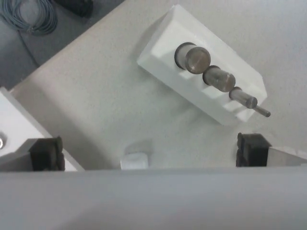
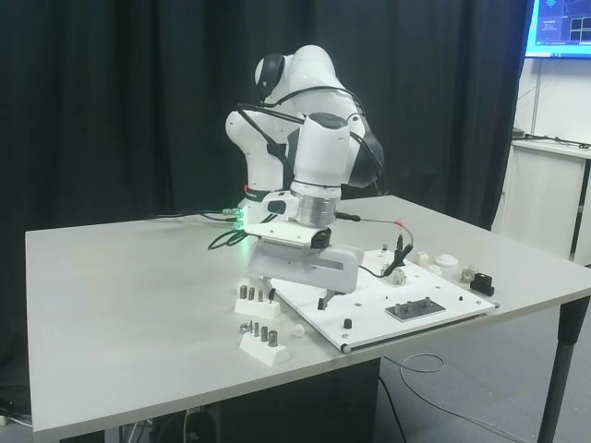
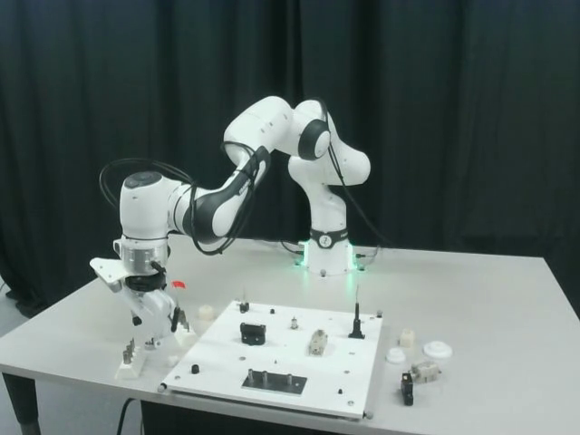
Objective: Pick small gear.
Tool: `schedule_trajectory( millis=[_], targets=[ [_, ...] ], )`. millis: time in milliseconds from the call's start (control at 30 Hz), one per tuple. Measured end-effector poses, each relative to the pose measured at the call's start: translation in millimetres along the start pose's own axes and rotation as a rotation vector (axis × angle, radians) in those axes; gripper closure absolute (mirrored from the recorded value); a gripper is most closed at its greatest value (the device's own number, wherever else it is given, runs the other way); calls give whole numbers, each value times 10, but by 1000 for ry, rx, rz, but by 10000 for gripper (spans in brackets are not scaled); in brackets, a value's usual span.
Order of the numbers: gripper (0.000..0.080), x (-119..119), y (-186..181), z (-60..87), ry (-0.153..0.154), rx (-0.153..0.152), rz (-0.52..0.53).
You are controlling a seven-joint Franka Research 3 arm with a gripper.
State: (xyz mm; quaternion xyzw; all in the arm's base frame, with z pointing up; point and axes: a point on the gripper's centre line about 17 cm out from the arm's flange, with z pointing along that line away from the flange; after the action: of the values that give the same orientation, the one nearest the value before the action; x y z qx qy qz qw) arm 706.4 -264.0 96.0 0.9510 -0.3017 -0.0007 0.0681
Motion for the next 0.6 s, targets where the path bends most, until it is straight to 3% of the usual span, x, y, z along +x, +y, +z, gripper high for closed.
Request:
schedule_trajectory(
  millis=[600],
  targets=[
    [3,0,-14,-78,-4,2,-2]
  ],
)
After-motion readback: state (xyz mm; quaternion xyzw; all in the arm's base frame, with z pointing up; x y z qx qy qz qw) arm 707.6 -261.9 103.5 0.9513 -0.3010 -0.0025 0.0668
